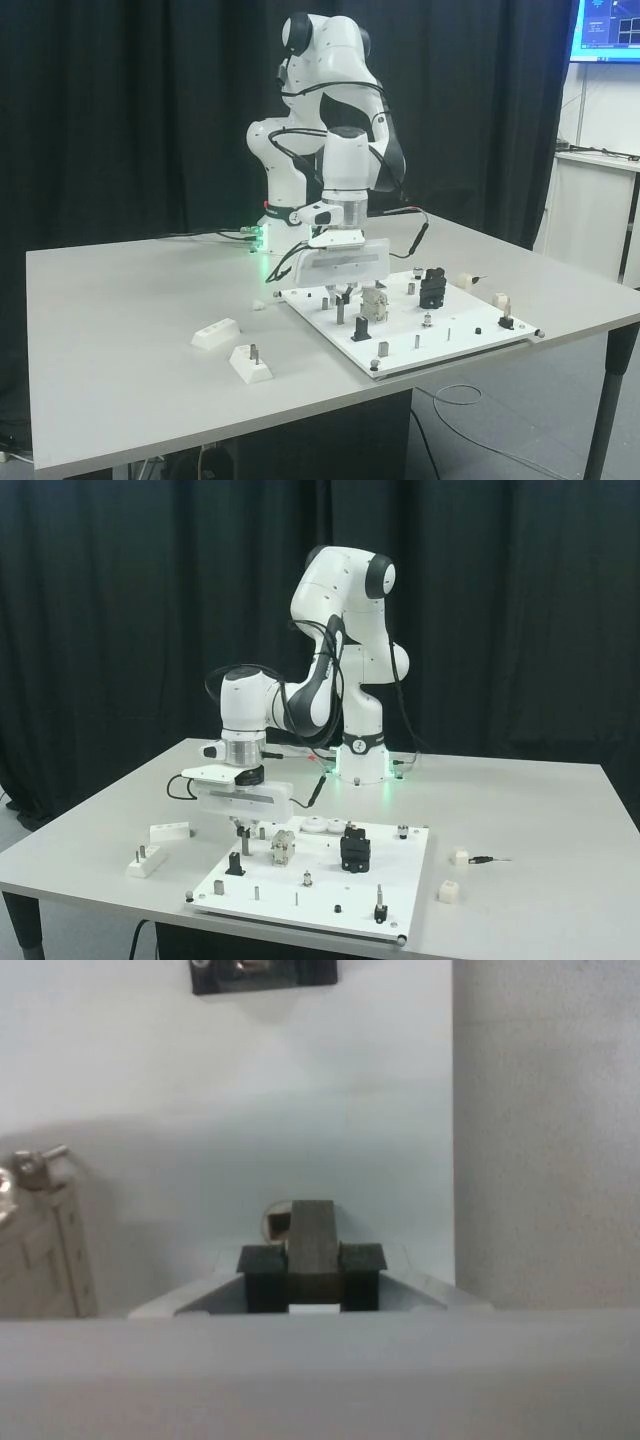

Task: Insert square peg 3.

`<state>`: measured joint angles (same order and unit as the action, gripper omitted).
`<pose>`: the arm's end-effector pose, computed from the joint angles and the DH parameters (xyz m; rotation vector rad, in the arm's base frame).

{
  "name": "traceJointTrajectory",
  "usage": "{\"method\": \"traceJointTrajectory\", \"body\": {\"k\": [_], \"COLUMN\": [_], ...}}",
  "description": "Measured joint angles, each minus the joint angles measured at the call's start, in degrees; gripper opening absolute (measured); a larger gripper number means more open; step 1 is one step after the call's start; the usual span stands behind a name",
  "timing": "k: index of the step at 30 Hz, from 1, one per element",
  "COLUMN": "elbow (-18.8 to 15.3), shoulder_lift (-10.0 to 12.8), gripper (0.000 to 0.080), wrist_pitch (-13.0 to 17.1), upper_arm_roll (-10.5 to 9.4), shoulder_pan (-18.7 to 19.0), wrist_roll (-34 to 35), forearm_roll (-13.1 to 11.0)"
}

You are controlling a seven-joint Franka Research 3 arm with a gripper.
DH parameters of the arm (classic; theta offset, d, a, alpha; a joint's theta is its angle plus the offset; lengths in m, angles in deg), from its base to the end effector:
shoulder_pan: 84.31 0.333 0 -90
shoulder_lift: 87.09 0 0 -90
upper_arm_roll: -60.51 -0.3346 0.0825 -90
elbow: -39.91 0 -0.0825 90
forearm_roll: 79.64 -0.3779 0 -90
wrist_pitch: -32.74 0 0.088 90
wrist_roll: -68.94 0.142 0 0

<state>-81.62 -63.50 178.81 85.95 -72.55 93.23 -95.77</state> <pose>0.5723 -0.1368 0.2259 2.8571 -1.2994 0.1134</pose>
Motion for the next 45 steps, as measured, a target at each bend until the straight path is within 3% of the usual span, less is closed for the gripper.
{"method": "traceJointTrajectory", "body": {"k": [25, 45], "elbow": [-0.15, -1.79], "shoulder_lift": [0.16, -1.23], "gripper": [0.0106, 0.0106], "wrist_pitch": [-0.1, -0.67], "upper_arm_roll": [-0.02, -0.1], "shoulder_pan": [0.12, 0.38], "wrist_roll": [-0.75, 0.82], "forearm_roll": [0.28, 0.77]}}
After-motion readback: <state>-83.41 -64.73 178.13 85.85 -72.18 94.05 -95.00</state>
